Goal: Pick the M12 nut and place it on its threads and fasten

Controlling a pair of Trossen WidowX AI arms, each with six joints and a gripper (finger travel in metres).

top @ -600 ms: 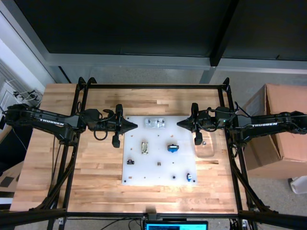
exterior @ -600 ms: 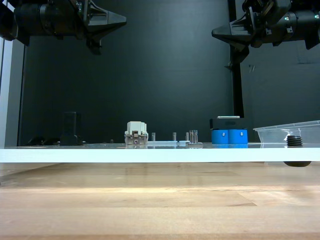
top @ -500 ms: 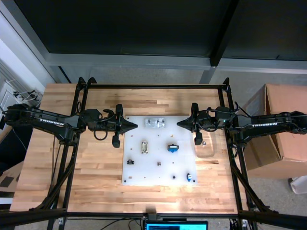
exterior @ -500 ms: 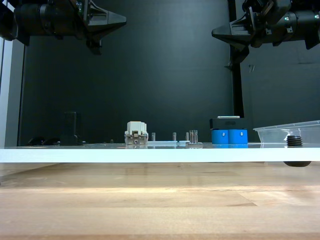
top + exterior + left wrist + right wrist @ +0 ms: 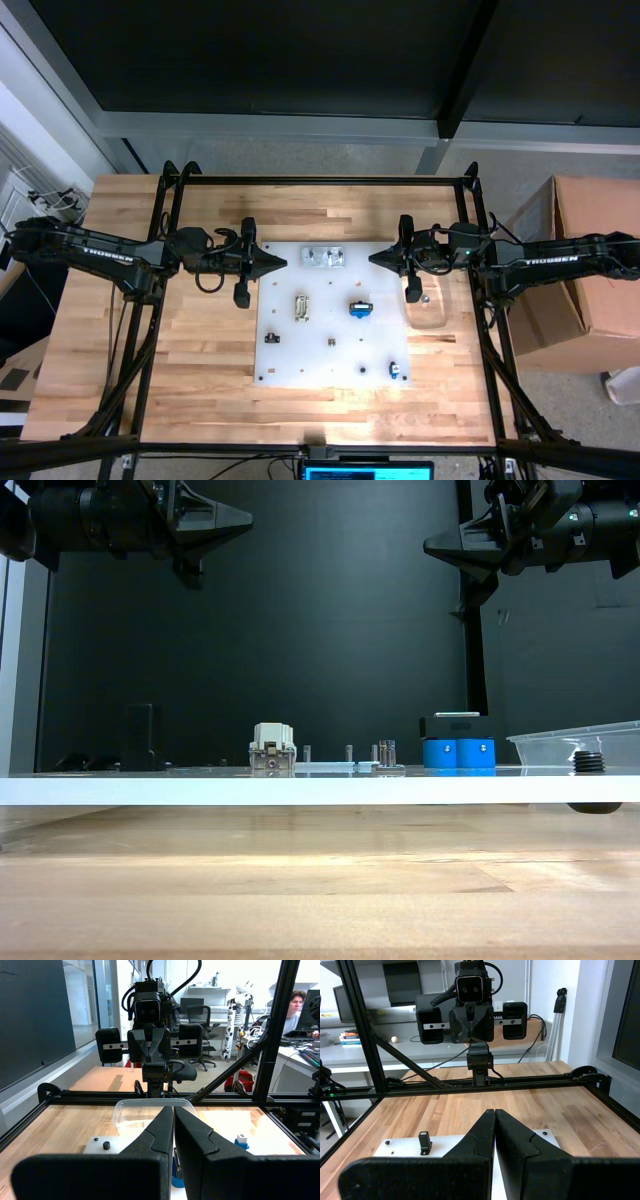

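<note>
The small silver nut (image 5: pixel 425 297) lies free inside the clear tray (image 5: pixel 432 318) just off the board's right edge. The black ribbed stud (image 5: pixel 362 369) (image 5: pixel 590 762) stands bare near the board's near right edge, its ribs showing. My left gripper (image 5: pixel 283 262) (image 5: pixel 250 522) hovers high over the board's far left edge, shut and holding nothing. My right gripper (image 5: pixel 372 258) (image 5: pixel 427 548) hovers high over the far right part of the board, also shut and empty. The two point at each other. In the wrist views both pairs of fingers (image 5: pixel 165 1130) (image 5: pixel 487 1130) lie closed together.
On the white board (image 5: pixel 300 370) stand a blue block (image 5: pixel 360 308), a white connector (image 5: pixel 300 307), a small black block (image 5: pixel 272 338), a silver fitting (image 5: pixel 324 257) and a blue-and-white piece (image 5: pixel 396 371). A black frame (image 5: pixel 320 181) rings the table. A cardboard box (image 5: pixel 585 260) sits right.
</note>
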